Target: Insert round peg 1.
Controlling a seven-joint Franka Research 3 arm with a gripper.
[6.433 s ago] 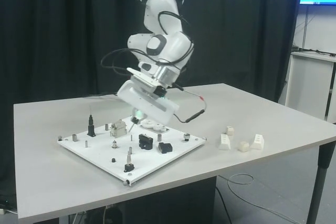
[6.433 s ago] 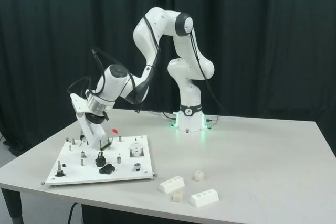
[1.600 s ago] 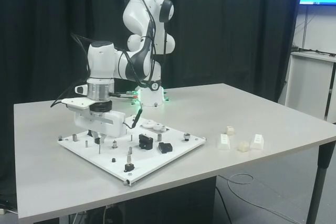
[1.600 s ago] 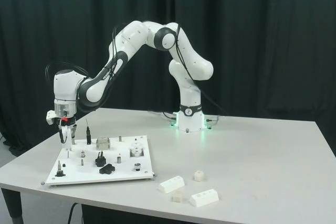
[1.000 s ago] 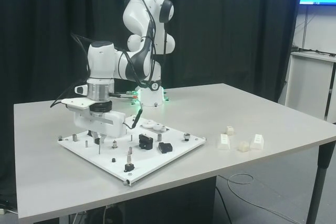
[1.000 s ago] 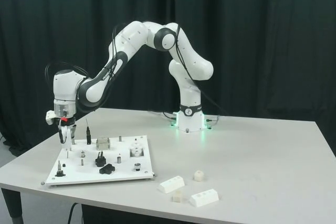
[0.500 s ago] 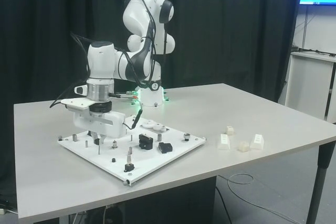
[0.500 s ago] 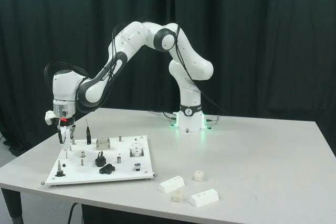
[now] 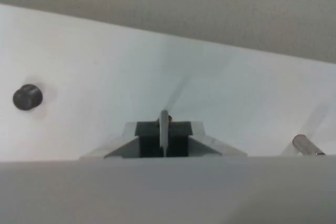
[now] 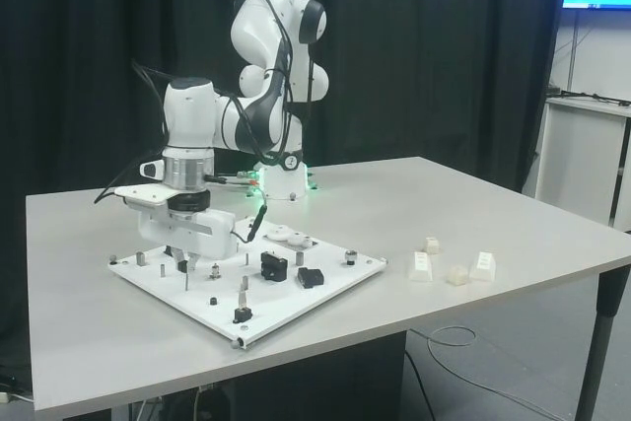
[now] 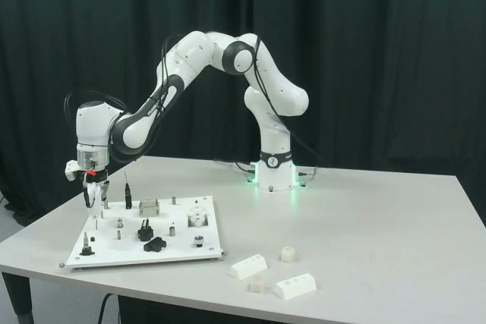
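The gripper (image 9: 164, 148) is clenched on the round peg (image 9: 164, 129), a thin grey pin held between the fingertips with its long axis upright, pointing down at the white board (image 9: 94, 66). Its lower tip is hard to make out in the first room view, and whether it touches the board cannot be told. Around it stand a black knob (image 9: 27, 97) and a grey post (image 9: 302, 144), while small white blocks (image 10: 454, 268) lie well apart on the grey table (image 10: 513, 214).
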